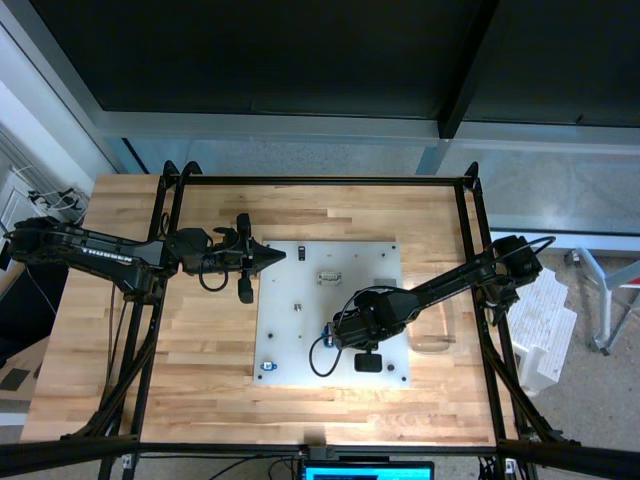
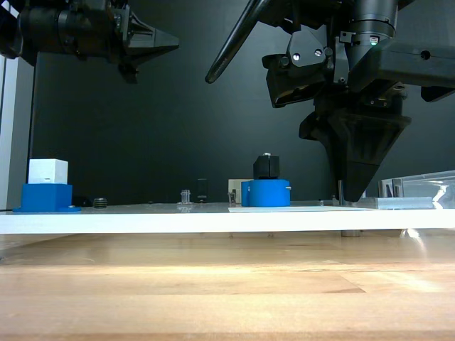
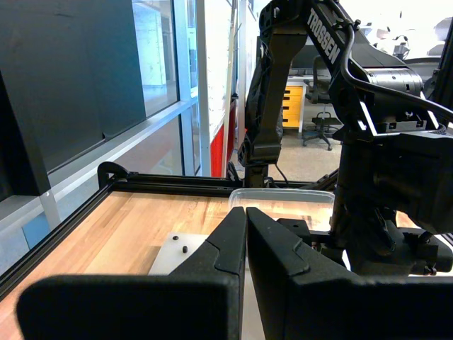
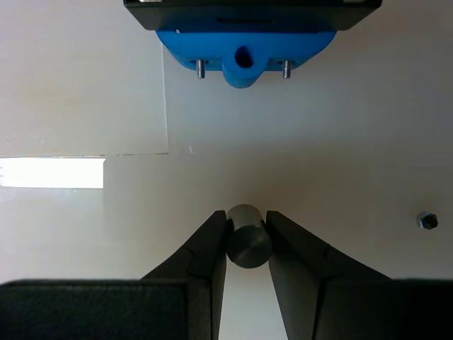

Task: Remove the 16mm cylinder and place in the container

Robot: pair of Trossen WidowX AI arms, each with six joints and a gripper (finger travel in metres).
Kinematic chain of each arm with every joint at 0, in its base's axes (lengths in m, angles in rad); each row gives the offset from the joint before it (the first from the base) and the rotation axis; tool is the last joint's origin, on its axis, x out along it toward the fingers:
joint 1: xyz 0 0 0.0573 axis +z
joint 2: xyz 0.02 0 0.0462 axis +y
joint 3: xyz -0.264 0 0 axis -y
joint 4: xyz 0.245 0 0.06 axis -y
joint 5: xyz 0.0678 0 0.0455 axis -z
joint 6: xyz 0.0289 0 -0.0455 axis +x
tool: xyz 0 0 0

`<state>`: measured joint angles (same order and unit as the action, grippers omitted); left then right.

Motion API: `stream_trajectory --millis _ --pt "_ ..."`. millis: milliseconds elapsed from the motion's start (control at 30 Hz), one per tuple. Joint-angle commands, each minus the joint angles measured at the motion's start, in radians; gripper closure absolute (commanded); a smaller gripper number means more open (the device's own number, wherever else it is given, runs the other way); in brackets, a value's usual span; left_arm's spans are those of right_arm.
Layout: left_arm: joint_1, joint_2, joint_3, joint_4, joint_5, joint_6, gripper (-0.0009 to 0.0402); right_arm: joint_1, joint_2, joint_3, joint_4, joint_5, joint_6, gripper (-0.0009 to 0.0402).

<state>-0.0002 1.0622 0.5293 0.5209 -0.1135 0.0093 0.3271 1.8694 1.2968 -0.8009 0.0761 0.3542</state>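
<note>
Silver-grey and seen end-on in the right wrist view, the 16mm cylinder (image 4: 249, 244) stands upright on the white board (image 1: 290, 345). Its axis runs square to the board's surface and its flat round end faces up. It sits in the board's near-right part, close to the blue fitting (image 4: 244, 49) mounted there. The right gripper (image 4: 246, 217) points straight down at the board, and its two dark fingers (image 4: 212, 244) press against opposite sides of the cylinder, clamped on it. The container (image 1: 435, 325) rests on the wooden table just off the board's right edge, with only the wood grain showing through its clear walls. The left gripper (image 1: 278, 256) hangs well above the board's far-left edge, its fingers closed together on nothing.
</note>
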Motion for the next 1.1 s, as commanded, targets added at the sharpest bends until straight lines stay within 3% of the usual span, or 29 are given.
stream_trajectory --millis 33,400,867,1100 --pt "0.000 0.000 0.000 0.000 0.000 0.000 0.0393 0.000 -0.008 0.002 -0.002 0.002 0.000 0.0379" --pt "0.000 0.000 0.000 0.000 0.000 0.000 0.0393 -0.002 -0.067 0.002 -0.021 0.002 0.000 0.0393" --pt "0.000 0.000 0.000 0.000 0.000 0.000 0.0393 -0.008 -0.228 0.002 -0.127 0.003 0.005 0.0393" --pt "0.000 0.000 0.000 0.000 0.000 0.000 0.0393 -0.008 -0.247 0.002 -0.145 0.002 0.005 0.0393"
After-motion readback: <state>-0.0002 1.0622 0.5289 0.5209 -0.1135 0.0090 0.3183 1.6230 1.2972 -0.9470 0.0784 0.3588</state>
